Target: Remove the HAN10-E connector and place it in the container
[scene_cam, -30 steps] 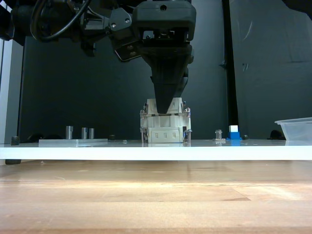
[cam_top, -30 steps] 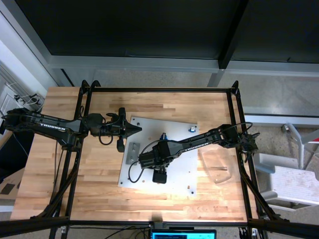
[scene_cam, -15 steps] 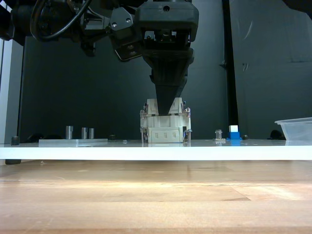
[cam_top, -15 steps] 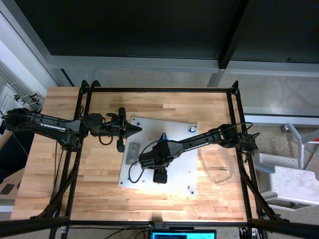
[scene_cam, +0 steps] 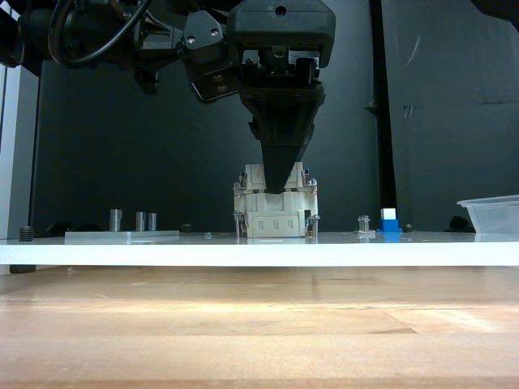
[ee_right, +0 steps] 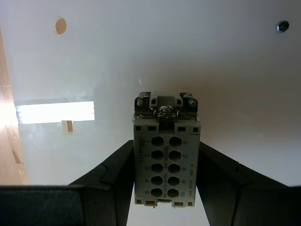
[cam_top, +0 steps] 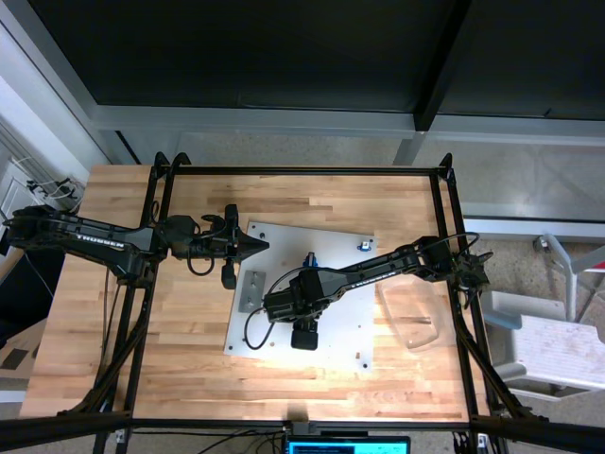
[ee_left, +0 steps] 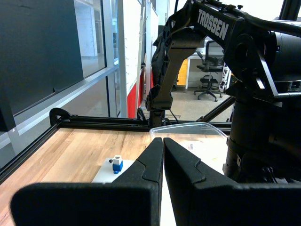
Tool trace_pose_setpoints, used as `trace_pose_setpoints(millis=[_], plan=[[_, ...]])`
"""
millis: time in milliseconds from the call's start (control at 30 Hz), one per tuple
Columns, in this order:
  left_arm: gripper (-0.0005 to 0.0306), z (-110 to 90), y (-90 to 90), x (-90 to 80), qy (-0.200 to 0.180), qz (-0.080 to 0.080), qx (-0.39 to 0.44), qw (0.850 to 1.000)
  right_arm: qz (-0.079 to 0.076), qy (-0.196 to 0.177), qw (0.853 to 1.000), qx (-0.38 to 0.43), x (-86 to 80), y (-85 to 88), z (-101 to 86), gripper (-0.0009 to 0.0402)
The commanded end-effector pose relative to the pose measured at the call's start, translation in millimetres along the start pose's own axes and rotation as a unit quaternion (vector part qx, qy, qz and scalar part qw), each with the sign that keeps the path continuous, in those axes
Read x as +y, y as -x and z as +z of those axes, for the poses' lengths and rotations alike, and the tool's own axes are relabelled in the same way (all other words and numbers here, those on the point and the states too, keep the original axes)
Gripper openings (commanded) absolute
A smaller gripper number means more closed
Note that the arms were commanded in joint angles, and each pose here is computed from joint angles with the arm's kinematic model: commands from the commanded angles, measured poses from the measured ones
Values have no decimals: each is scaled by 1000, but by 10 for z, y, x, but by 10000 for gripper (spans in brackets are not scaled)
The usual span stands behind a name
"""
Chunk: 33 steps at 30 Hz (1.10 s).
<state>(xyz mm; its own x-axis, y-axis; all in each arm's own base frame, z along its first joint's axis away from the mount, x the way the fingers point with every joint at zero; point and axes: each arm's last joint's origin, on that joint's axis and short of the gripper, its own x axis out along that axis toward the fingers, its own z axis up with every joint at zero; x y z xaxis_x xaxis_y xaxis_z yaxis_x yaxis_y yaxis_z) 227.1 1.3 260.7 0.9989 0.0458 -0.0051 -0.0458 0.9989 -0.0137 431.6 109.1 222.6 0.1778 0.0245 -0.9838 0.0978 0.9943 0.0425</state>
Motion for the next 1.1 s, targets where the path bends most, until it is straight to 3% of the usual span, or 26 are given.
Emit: trace_pose_setpoints(millis=[33,333,833,1100], plan=[[0,0,0,1,0,0,0,1000,-1,-1,1000,-2,1,10,4,49],[0,0,0,0,0,0,0,1000,2,-1,1000,-10,3,79,-4,11],[0,0,0,1,0,0,0,1000,7,-2,1000,-23,-3,264,-47,12],[0,0,0,0,0,0,0,1000,5,0,999,-31,-69,410,-210,12]])
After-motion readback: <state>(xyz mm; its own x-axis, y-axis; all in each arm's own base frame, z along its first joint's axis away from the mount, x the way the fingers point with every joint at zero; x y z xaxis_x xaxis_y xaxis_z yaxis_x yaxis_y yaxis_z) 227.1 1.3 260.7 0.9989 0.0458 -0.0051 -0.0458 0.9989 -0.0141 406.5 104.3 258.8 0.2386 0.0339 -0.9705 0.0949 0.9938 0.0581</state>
